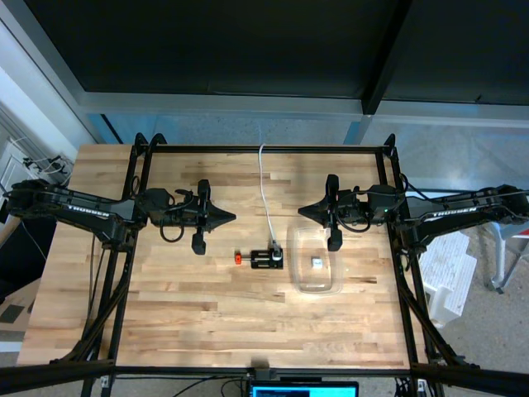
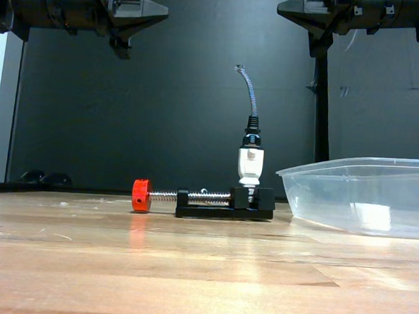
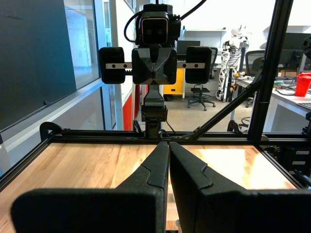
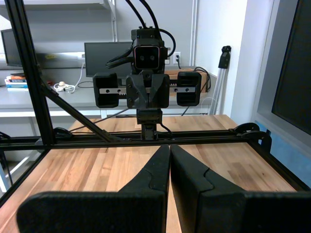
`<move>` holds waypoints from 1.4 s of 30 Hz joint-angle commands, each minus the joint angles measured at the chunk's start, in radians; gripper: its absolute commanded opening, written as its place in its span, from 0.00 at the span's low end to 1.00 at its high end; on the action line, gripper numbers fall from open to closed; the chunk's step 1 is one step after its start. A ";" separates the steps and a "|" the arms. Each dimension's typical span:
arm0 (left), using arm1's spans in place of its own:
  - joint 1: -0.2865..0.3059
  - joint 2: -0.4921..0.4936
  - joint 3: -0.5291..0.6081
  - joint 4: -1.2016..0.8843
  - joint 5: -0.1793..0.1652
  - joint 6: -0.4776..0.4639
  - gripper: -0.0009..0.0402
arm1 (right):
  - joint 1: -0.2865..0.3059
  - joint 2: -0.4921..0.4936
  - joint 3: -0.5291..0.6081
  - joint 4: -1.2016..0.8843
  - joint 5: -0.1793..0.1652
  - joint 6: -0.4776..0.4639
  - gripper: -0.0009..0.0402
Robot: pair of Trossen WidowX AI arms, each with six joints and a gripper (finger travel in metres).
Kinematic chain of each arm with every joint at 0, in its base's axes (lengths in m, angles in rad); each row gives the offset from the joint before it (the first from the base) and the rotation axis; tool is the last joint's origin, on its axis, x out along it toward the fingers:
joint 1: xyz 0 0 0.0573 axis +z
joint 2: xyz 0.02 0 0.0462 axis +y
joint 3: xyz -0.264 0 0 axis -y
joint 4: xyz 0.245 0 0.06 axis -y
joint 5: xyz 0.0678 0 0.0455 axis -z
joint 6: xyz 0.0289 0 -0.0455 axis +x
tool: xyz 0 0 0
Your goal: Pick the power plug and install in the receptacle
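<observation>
Left gripper (image 1: 225, 217) and right gripper (image 1: 304, 211) parked high above plank-wood table (image 1: 165, 298), tips facing inward. Matte black wedge fingers (image 3: 155, 165) pressed together on both, nothing held.

Receptacle (image 2: 250, 165), glossy white block, clamped upright in black vise (image 2: 224, 203) with round red knob (image 2: 141, 195). Thin white cable (image 1: 264, 186) trailing away. Clear plastic tray (image 2: 357, 182) just right of vise.

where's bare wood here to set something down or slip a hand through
Free: the wide near strip of table between the vise and tray and the near edge, and the wood left of the vise's red knob. Crowded: the middle, where vise, socket, cable and tray sit close. The left gripper and right gripper, both shut, hang high above, flanking the cable.
</observation>
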State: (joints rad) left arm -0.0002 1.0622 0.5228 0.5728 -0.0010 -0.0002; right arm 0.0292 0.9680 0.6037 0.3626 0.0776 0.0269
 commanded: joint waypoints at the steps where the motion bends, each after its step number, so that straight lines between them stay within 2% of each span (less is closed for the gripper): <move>1: 0.000 0.000 0.000 0.000 0.000 0.000 0.02 | 0.000 0.001 0.000 -0.002 0.000 -0.002 0.02; 24: 0.000 0.000 0.000 0.000 0.000 0.000 0.02 | 0.001 0.000 -0.044 0.036 -0.002 0.011 0.02; 27: 0.000 0.000 0.000 0.000 0.000 0.000 0.02 | 0.001 0.000 -0.044 0.056 -0.031 0.005 0.02; 42: 0.000 0.000 0.000 0.000 0.000 0.000 0.02 | 0.001 0.001 -0.044 0.067 -0.017 0.005 0.02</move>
State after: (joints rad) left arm -0.0002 1.0622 0.5228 0.5728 -0.0006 -0.0006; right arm 0.0303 0.9680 0.5591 0.4305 0.0593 0.0319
